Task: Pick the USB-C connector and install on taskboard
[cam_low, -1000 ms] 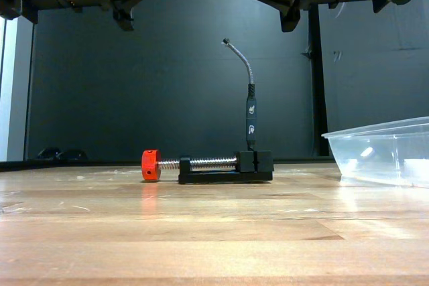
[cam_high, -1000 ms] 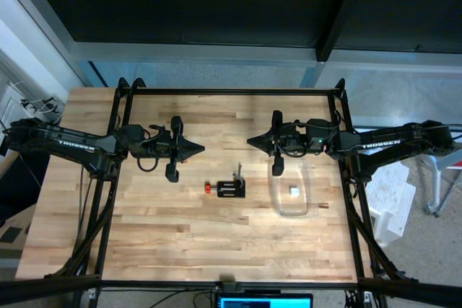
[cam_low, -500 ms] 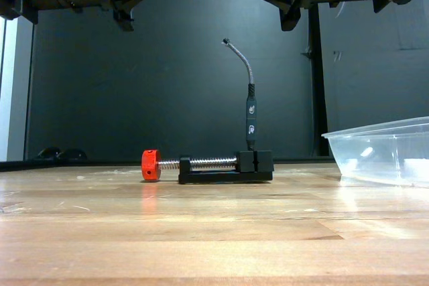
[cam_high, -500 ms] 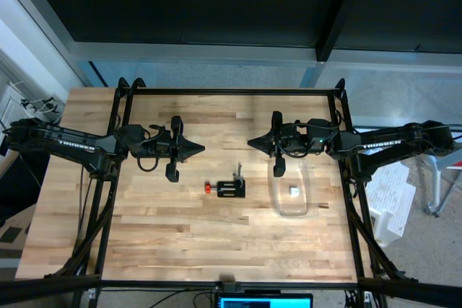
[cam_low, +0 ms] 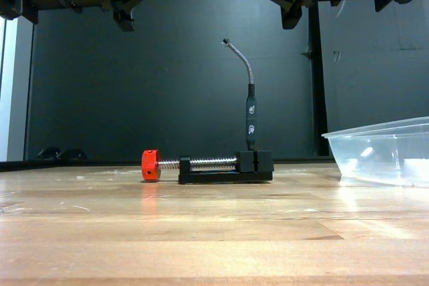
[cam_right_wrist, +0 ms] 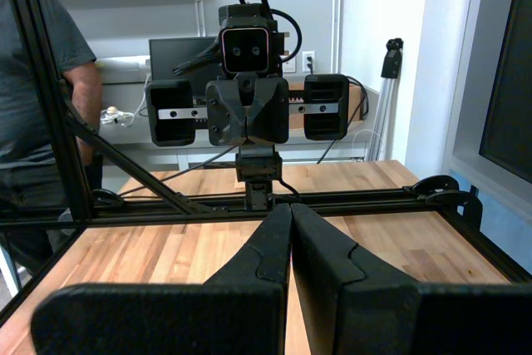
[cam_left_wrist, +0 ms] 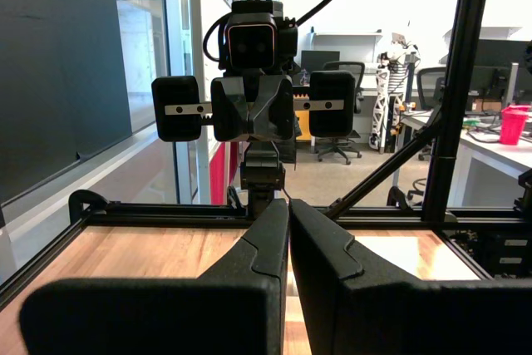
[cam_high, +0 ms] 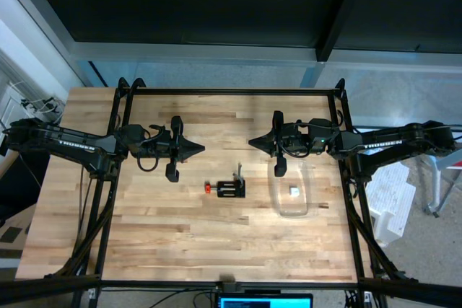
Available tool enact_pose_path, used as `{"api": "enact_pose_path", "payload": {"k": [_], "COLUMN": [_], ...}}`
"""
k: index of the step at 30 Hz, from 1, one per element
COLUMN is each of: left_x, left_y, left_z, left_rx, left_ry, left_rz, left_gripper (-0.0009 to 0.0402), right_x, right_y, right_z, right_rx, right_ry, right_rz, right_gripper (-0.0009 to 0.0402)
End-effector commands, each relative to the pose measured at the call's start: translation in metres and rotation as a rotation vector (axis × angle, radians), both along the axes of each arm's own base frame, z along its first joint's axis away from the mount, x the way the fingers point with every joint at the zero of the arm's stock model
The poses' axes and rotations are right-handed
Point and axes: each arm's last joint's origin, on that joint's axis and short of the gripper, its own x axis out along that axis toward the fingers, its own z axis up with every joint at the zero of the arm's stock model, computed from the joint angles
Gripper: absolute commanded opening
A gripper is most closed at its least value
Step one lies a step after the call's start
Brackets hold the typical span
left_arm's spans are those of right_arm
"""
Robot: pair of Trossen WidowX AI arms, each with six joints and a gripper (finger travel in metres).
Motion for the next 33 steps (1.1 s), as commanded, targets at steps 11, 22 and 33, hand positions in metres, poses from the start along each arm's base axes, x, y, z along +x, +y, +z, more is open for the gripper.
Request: {"api": "enact_pose_path", "payload": {"k": [11, 22, 33], "left_x": [0.0000, 0.0000, 0.0000], "left_y": [0.0001, 0.0000, 0.0000], "left_z": [0.0000, 0.0000, 0.0000], "left_rx": [0.000, 0.000, 0.000], "left_ry": [0.000, 0.000, 0.000], "left_rz": [0.000, 0.000, 0.000], "left_gripper": [0.0000, 0.0000, 0.0000], "right_x": [-0.0016, -0.0015, -0.0015], "right_y": [0.0018, 0.0018, 0.0017], "right_z": [-0.0057, -0.0050, -0.0048], "right_rx": [0.013, 0.014, 0.012], "right_ry": [-0.016, -0.020, -0.021], "right_rz": [0.010, 0.008, 0.006], "right_gripper": [0.0000, 0.0000, 0.0000]}}
